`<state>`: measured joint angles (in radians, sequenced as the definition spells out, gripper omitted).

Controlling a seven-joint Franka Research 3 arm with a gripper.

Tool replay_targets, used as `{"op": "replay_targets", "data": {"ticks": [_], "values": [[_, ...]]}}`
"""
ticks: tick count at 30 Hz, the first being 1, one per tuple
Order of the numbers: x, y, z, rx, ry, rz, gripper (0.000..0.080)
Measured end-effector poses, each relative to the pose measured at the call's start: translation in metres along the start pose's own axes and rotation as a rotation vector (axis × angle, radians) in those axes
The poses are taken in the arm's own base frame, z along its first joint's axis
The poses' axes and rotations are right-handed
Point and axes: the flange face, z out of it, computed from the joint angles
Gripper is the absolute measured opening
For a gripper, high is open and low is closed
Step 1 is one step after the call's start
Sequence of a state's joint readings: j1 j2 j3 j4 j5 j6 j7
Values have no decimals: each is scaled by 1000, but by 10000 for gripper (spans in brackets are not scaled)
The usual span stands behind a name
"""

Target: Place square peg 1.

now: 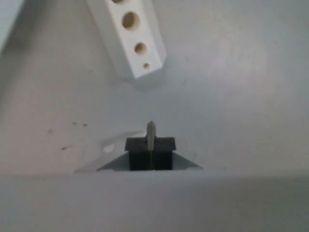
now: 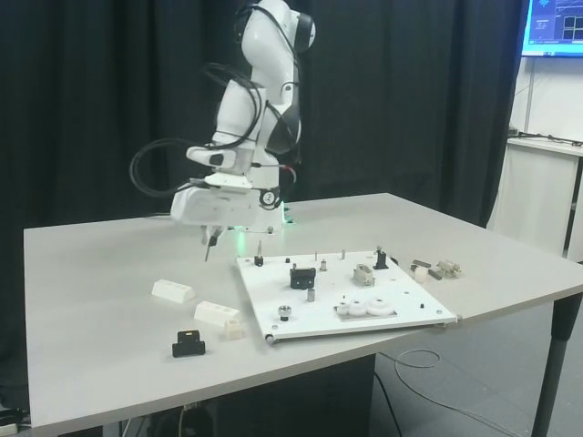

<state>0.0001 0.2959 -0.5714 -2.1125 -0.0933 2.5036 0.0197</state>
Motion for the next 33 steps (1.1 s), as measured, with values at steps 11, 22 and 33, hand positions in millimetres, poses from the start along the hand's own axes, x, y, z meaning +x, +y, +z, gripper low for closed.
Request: {"op": "replay_targets", "data": {"ticks": [11, 22, 33], "values": [[-1, 18, 37, 1, 9, -9, 22], [-6, 24, 62, 29, -11, 8, 22], [-7, 24, 71, 36, -17, 3, 538]]}}
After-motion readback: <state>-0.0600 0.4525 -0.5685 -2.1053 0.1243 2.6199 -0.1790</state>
